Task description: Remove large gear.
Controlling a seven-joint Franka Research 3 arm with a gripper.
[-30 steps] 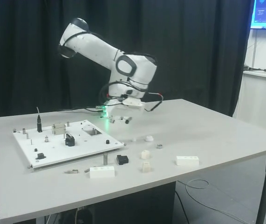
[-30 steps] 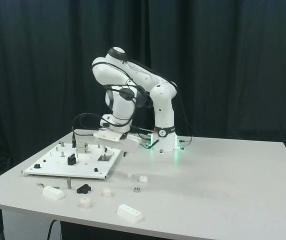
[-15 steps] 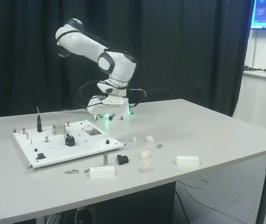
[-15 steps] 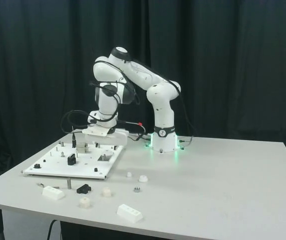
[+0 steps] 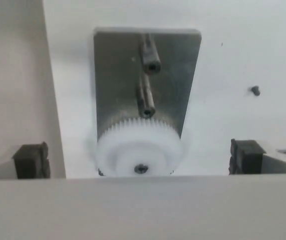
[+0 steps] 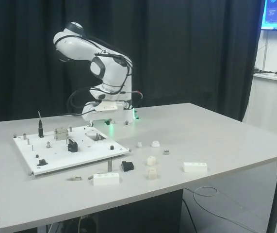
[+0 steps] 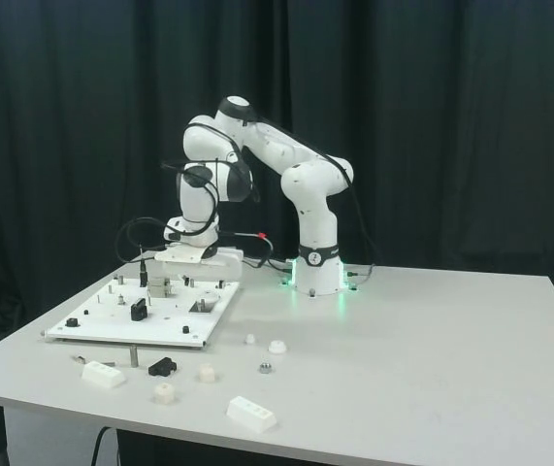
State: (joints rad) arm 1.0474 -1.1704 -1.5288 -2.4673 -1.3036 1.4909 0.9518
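The large gear (image 5: 138, 149) is white and toothed. It sits on a peg at one end of a grey metal plate (image 5: 117, 75) set into the white board (image 6: 60, 154). Two bare pegs (image 5: 147, 100) stand on the same plate. My gripper (image 5: 137, 159) is open, with its black fingertips (image 5: 31, 160) wide apart on either side of the gear and above it. In the room views the gripper (image 6: 94, 122) (image 7: 195, 280) hovers over the board's far right corner, fingers pointing down.
The board (image 7: 131, 328) also carries several small black and metal fixtures (image 6: 72, 145). On the table in front lie white blocks (image 6: 195, 167) (image 6: 105, 178), a black piece (image 6: 127, 166) and small white round parts (image 6: 154, 143). A green light glows at the arm's base (image 7: 315, 282).
The arm has swung from above the loose parts on the table back over the board, and the gripper now hangs above the metal plate with the gear.
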